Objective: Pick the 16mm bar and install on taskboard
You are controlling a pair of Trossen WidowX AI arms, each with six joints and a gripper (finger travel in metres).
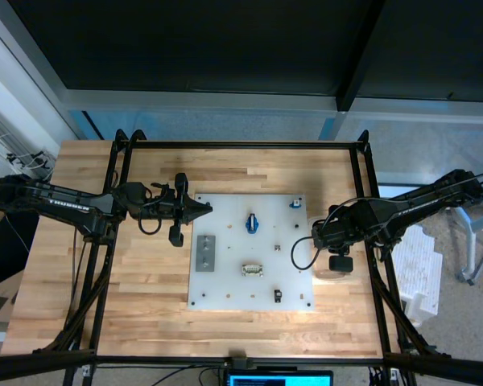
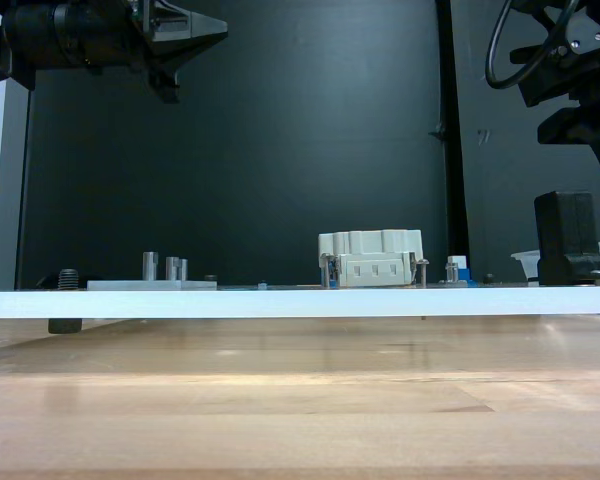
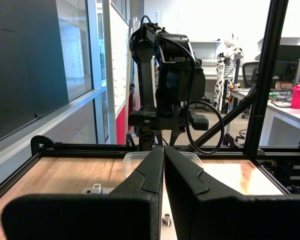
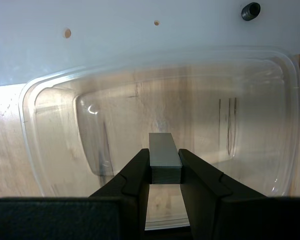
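Fingers of the right gripper [image 4: 165, 165]: both black fingers [image 4: 135, 177] are clamping the 16mm bar [image 4: 164, 149], a short dull-grey metal piece, with one finger pressing on each side of it.
Fingers of the left gripper [image 3: 163, 150]: the two black fingers [image 3: 147, 175] are pressing flat together and gripping nothing.
Right gripper position: it is pointing down into a clear plastic tray [image 4: 35, 115]. In the low view its fingers are reaching down to about the height of the tray's rim.
Left gripper position: it is hanging high above the far left part of the taskboard [image 1: 225, 285] and pointing right, well apart from everything on the plate.
16mm bar: it is sitting between the right fingers over the middle of the tray, with a flat grey face showing. I cannot tell whether it is touching the tray floor.
Taskboard: this flat white square plate with small holes is lying in the middle of the light wooden table [image 1: 105, 305].
Parts on the taskboard: a grey rectangular metal block [image 1: 205, 253] is sitting at the left. A blue knob [image 1: 253, 223] is standing farther back. A pale metal connector [image 1: 252, 270] is sitting near the centre, and a small black part [image 1: 278, 296] is lying close to the near edge.
Tray: it is lying on the table just beside the taskboard's right edge.
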